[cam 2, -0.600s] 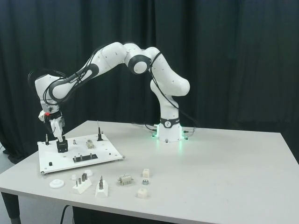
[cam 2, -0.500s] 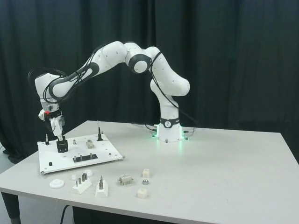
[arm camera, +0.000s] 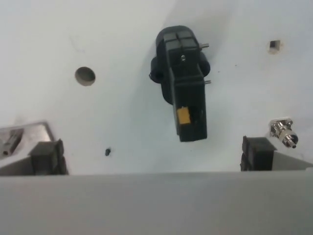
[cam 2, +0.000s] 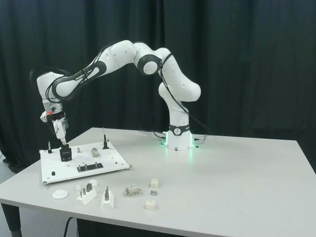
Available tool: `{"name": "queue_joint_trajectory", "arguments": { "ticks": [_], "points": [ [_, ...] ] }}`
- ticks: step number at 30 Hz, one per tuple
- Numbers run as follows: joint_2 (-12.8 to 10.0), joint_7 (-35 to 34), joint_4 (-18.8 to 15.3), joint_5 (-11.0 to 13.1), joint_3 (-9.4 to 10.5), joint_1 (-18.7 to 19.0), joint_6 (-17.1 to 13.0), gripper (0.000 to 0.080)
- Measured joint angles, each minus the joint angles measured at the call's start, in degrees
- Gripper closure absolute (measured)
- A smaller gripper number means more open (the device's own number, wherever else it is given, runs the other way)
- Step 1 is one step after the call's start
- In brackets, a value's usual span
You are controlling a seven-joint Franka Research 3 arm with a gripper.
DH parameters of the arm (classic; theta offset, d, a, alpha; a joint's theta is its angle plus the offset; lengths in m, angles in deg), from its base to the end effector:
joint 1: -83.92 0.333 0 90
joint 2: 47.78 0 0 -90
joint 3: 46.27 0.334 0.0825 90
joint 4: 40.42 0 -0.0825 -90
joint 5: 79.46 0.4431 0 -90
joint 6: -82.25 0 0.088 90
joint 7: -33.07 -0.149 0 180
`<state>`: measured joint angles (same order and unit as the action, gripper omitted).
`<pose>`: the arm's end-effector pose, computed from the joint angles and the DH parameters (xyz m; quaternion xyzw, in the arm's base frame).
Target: Pick waterproof.
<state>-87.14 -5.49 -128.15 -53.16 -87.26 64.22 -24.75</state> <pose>0.4522 -0.5759 0.2571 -0.6075 0.7898 0.0839 0.0092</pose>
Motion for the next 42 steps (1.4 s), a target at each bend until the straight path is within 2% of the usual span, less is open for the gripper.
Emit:
{"name": "queue_joint_trajectory", "arguments": {
  "ticks": [10, 29, 42],
  "points": [
    [0.58, 2.03, 0.0, -0.36, -0.33, 0.92, -0.28, 0.0003],
    [1.11, 2.09, 0.01, -0.44, -1.64, 3.05, -0.46, 0.0003],
    [2.39, 1.46, 0.01, -0.44, -1.67, 4.52, -0.05, 0.0003]
  ]
}}
